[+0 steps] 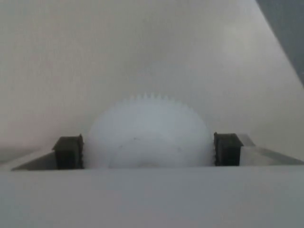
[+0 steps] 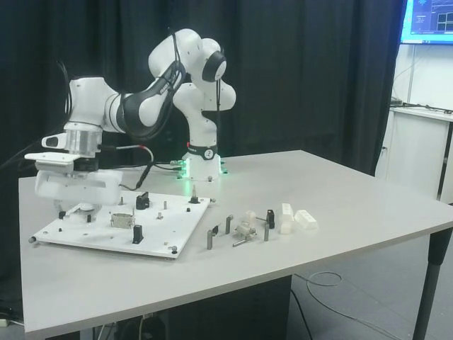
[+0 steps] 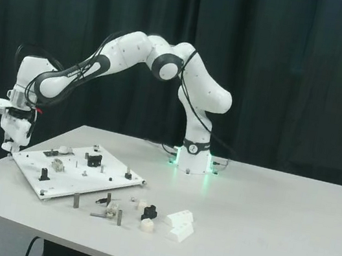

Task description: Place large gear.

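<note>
Pincer [image 1: 148, 151] clamped on large gear [image 1: 148, 135] over board [image 2: 170, 227]; lower straight, keep it level, then release.

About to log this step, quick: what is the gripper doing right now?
Gripper: closed on the large gear, one black finger pad at each side of it, above the white board.

- Both room views look evenly lit from overhead; my table [image 2: 340, 191] reads bright against the black curtain [image 3: 299, 70].
- Shadows under the board [image 2: 120, 230] are soft and short.
- Green glow at the arm's base [image 3: 192, 164] (small, no glare).
- Wrist view is hazy and out of focus for me: the gear [image 1: 149, 135] washes into the white behind, teeth barely showing; the black pads [image 1: 69, 152] stay distinct.
</note>
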